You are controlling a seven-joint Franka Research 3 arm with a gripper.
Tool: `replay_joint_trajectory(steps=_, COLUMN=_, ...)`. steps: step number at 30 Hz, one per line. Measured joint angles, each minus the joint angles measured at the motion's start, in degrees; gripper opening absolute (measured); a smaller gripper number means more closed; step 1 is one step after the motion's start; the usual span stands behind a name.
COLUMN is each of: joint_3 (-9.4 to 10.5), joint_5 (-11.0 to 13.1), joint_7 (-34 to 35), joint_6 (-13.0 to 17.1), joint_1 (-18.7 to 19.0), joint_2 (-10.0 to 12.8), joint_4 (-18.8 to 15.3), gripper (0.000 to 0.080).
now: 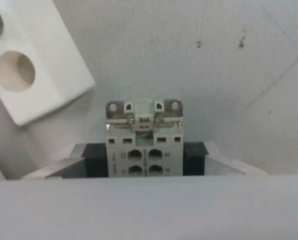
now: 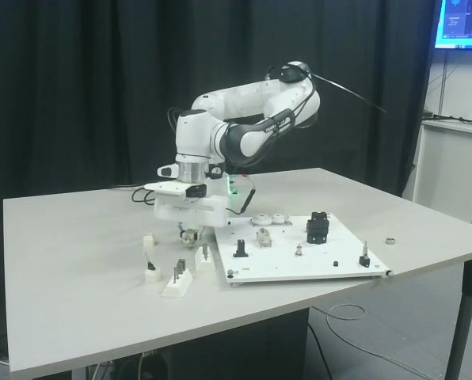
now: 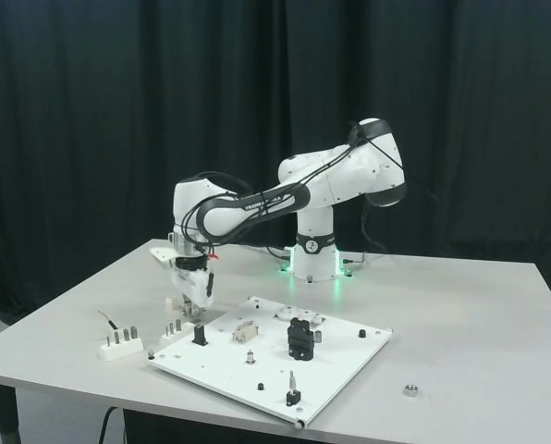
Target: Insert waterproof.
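Observation:
In the wrist view my gripper (image 1: 144, 161) is shut on a small grey and white connector (image 1: 144, 135) with metal tabs on its upper part and round sockets in its face. Black pads (image 1: 95, 161) press it from both sides. In the first room view the gripper (image 2: 190, 233) hangs low over the grey table, just off the near-left corner of the white assembly board (image 2: 331, 265). The second room view shows the gripper (image 3: 194, 302) beside the board (image 3: 345, 375), above small white holders. A black socket block (image 2: 317, 228) stands on the board.
A white block with a round hole (image 1: 26, 75) lies on the table near the gripper. White holders with pins (image 2: 177, 282) (image 3: 120, 348) stand left of the board. Several small fixtures sit on the board. A nut (image 2: 391, 239) lies on the table to the right.

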Motion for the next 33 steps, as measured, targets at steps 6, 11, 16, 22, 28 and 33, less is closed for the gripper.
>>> replay_joint_trajectory(steps=6, joint_3=-0.73, joint_5=-0.66, joint_7=-0.34, joint_6=-0.12, joint_1=0.0, joint_2=0.0, joint_4=0.33, gripper=0.0311)
replay_joint_trajectory(steps=11, joint_3=-1.08, joint_5=-1.12, joint_7=-0.41, joint_6=-0.42, joint_1=0.0, joint_2=0.0, joint_4=0.54, gripper=0.0311)
replay_joint_trajectory(steps=16, joint_3=-1.19, joint_5=-1.21, joint_7=-0.45, joint_6=-0.52, joint_1=0.0, joint_2=0.0, joint_4=0.66, gripper=0.0311)
replay_joint_trajectory(steps=22, joint_3=-1.2, joint_5=-1.22, joint_7=-0.61, joint_6=-0.51, joint_1=-0.03, joint_2=0.0, joint_4=0.74, gripper=0.0311)
replay_joint_trajectory(steps=28, joint_3=-1.22, joint_5=-1.22, joint_7=-0.82, joint_6=-0.51, joint_1=-0.13, joint_2=0.0, joint_4=0.86, gripper=0.0311)
replay_joint_trajectory(steps=33, joint_3=-1.22, joint_5=-1.23, joint_7=-1.12, joint_6=-0.51, joint_1=-0.29, joint_2=0.0, joint_4=1.06, gripper=0.0311)
